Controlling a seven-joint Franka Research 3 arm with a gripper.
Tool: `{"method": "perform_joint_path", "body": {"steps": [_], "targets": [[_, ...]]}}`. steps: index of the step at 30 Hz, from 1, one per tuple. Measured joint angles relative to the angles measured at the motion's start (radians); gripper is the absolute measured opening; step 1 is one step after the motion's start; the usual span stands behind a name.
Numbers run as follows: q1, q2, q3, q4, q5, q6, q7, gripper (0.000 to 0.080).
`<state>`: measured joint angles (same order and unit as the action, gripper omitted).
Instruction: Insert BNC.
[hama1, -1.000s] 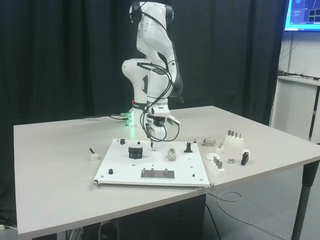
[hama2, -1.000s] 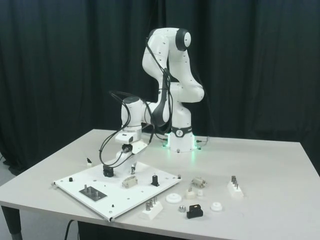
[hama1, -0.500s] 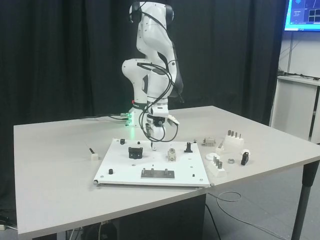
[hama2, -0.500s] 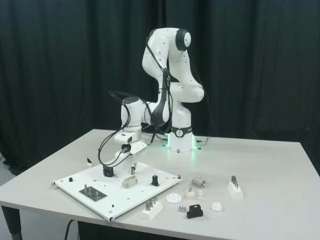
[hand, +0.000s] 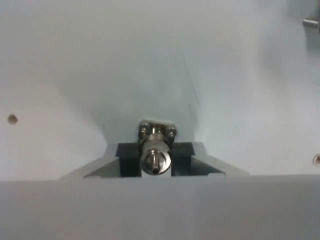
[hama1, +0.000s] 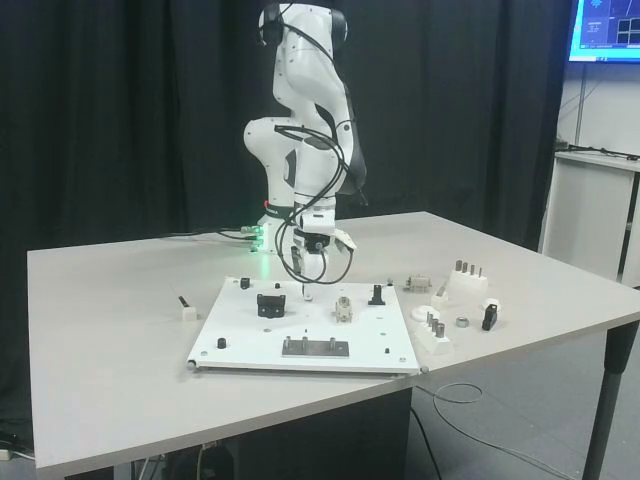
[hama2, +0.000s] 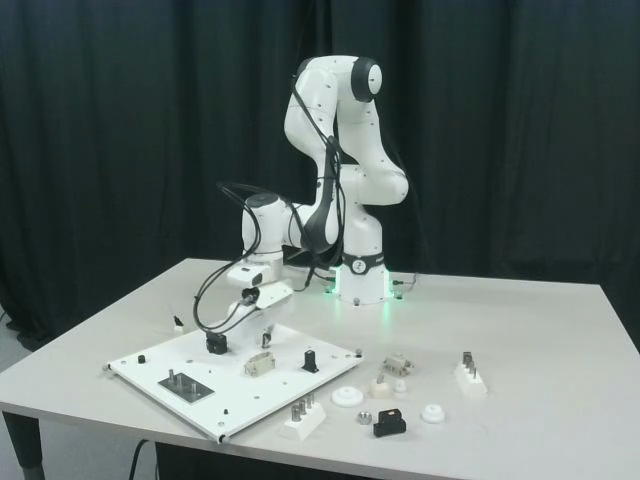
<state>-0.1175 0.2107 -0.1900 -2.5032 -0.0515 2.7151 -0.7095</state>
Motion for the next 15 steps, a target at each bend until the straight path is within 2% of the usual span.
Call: {"method": "perform_joint_path", "body": {"steps": [15], "targets": [[0.0,-0.001,0.0,0.0,0.0,-0.003,0.118,0.0125]]}}
